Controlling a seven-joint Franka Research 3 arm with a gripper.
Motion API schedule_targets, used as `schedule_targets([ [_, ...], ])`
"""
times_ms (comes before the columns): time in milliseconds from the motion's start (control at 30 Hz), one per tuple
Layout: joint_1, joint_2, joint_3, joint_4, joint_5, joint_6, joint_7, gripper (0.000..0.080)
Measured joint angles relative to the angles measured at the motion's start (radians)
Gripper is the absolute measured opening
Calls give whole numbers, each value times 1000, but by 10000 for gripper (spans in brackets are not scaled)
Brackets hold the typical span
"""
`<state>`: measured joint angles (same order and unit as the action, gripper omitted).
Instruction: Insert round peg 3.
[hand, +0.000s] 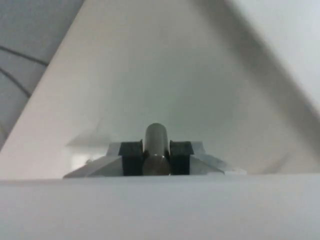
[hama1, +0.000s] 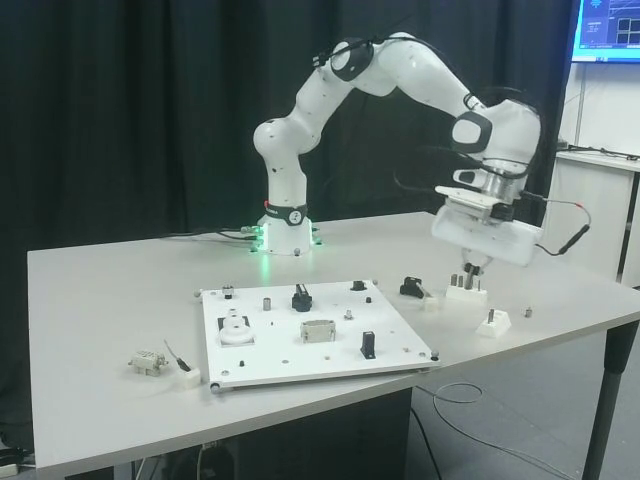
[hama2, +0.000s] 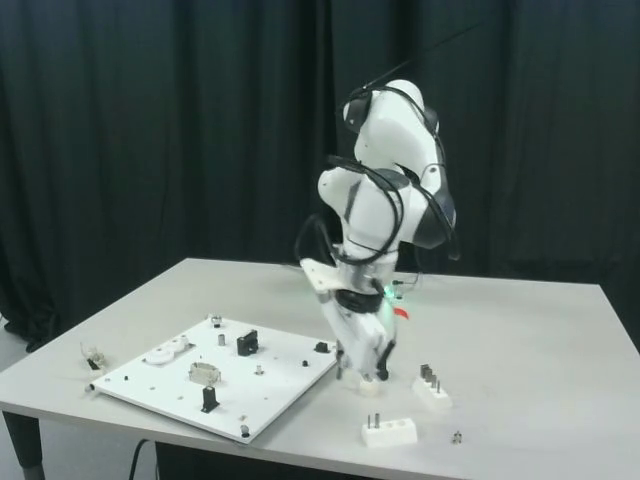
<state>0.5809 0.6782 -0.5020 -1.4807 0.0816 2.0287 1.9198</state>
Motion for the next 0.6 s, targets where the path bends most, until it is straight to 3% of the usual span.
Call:
schedule_targets([
  [333,-105,-74,32,-10,-117,-82,-78,110],
  [600,-253,-139,121,-40,-205,-97,-159,110],
])
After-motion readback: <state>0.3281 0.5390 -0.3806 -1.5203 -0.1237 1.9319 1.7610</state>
